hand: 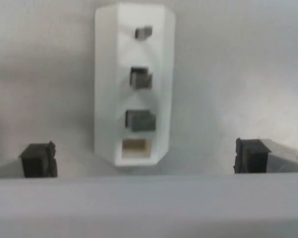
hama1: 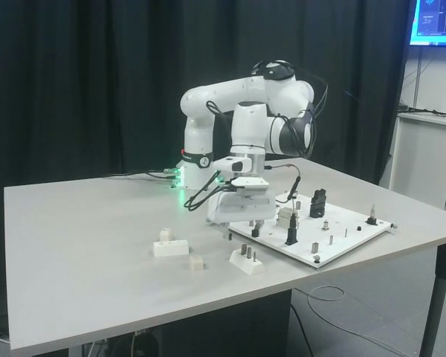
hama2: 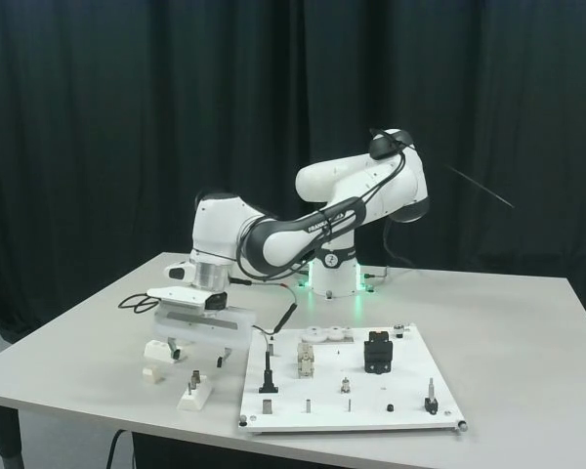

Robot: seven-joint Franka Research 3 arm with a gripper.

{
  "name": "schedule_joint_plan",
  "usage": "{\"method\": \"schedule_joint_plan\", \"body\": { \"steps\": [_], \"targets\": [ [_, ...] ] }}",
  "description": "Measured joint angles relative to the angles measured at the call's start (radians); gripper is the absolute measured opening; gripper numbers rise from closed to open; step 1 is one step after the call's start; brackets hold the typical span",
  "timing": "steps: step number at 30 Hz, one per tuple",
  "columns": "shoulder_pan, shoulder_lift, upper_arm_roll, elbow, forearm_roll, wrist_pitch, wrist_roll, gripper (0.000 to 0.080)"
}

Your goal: Pick square peg 3.

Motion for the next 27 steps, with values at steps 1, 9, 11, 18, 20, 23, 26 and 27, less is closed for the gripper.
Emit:
{"method": "schedule_joint_plan", "body": {
  "steps": [1,9,11,18,20,23,26,27],
  "targets": [
    [-0.001,0.0,0.0,0.003,0.003,0.005,0.0,0.08],
    [-0.007,0.0,0.0,0.012,0.038,0.034,0.0,0.08],
    [-0.009,0.0,0.0,0.012,0.042,0.037,0.0,0.08],
    [-0.013,0.0,0.0,0.011,0.05,0.038,0.0,0.08],
    [-0.014,0.0,0.001,0.011,0.051,0.037,0.0,0.08],
    [-0.015,0.0,0.005,0.011,0.052,0.035,0.0,0.08],
    [-0.016,-0.002,0.009,0.011,0.053,0.034,0.0,0.08],
    [-0.017,-0.003,0.011,0.011,0.053,0.034,0.0,0.08]
  ]
}}
